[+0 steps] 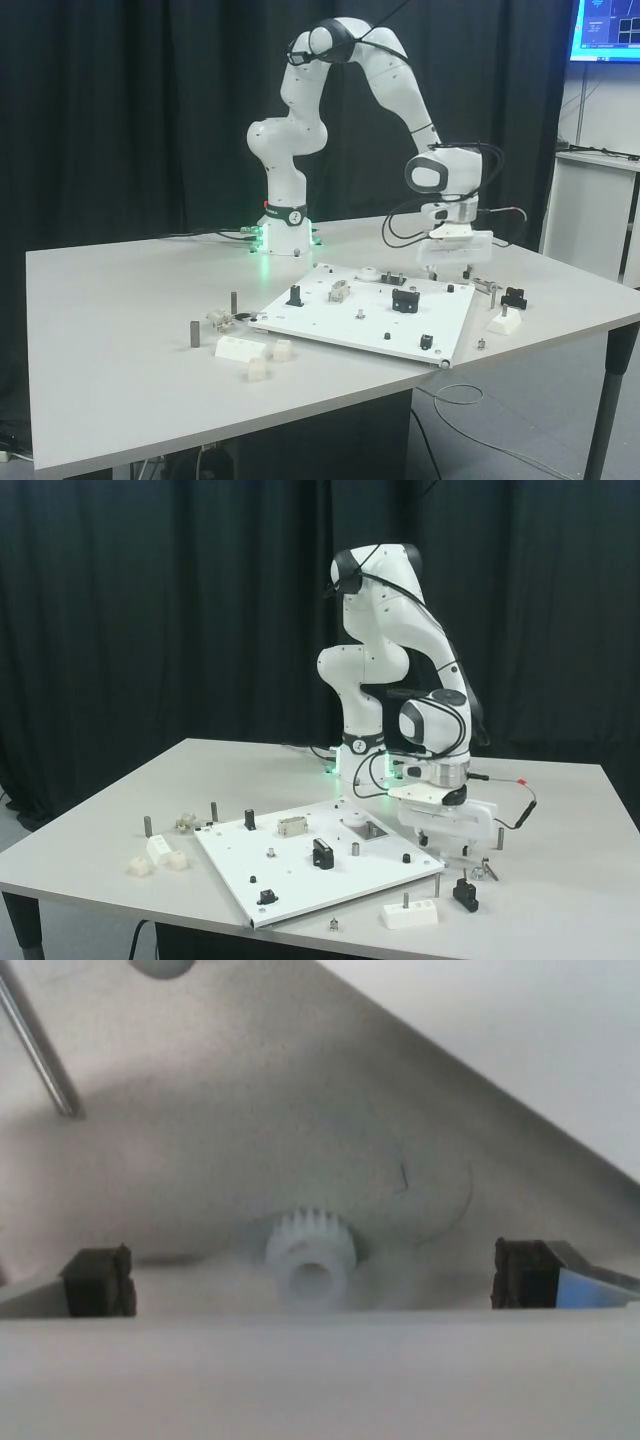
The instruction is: Pick small gear.
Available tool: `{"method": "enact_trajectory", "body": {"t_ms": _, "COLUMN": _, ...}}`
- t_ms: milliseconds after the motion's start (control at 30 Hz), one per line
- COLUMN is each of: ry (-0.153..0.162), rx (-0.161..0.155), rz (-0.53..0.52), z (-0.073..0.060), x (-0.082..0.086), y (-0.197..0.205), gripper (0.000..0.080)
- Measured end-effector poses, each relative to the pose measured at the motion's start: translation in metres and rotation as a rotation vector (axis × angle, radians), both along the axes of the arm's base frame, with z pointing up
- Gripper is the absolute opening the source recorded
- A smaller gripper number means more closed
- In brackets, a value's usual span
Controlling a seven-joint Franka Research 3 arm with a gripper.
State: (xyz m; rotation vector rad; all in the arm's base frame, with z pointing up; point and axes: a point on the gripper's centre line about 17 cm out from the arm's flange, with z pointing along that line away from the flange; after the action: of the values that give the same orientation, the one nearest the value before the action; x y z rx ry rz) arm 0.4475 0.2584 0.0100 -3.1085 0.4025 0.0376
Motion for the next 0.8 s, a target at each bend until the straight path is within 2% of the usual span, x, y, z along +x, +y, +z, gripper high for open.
{"method": "enact_trajectory", "body": {"t_ms": 133, "ry": 0.002, "rx": -0.003, "rz": 0.005, "z": -0.0021, "x": 0.0003, "y": 0.0001, "gripper": 0.0800}}
{"method": "enact_trajectory", "body": {"t_ms": 167, "ry": 0.003, "rx": -0.004, "rz": 0.007, "z": -0.0025, "x": 0.0004, "y": 0.0000, "gripper": 0.0703}}
{"method": "enact_trajectory", "body": {"t_ms": 333, "ry": 0.006, "rx": -0.008, "rz": 0.009, "z": -0.0036, "x": 0.0004, "y": -0.0007, "gripper": 0.0703}}
{"method": "enact_trajectory", "body": {"t_ms": 367, "ry": 0.007, "rx": -0.009, "rz": 0.009, "z": -0.0036, "x": 0.0003, "y": -0.0010, "gripper": 0.0524}}
{"method": "enact_trajectory", "body": {"t_ms": 533, "ry": 0.012, "rx": -0.014, "rz": 0.011, "z": -0.0033, "x": 0.0010, "y": -0.0014, "gripper": 0.0524}}
{"method": "enact_trajectory", "body": {"t_ms": 567, "ry": 0.013, "rx": -0.014, "rz": 0.011, "z": -0.0034, "x": 0.0013, "y": -0.0013, "gripper": 0.0276}}
{"method": "enact_trajectory", "body": {"t_ms": 733, "ry": 0.013, "rx": -0.017, "rz": 0.016, "z": -0.0027, "x": 0.0031, "y": -0.0012, "gripper": 0.0276}}
{"method": "enact_trajectory", "body": {"t_ms": 767, "ry": 0.013, "rx": -0.018, "rz": 0.017, "z": -0.0027, "x": 0.0035, "y": -0.0014, "gripper": 0.0144}}
{"method": "enact_trajectory", "body": {"t_ms": 800, "ry": 0.013, "rx": -0.019, "rz": 0.018, "z": -0.0026, "x": 0.0038, "y": -0.0014, "gripper": 0.0144}}
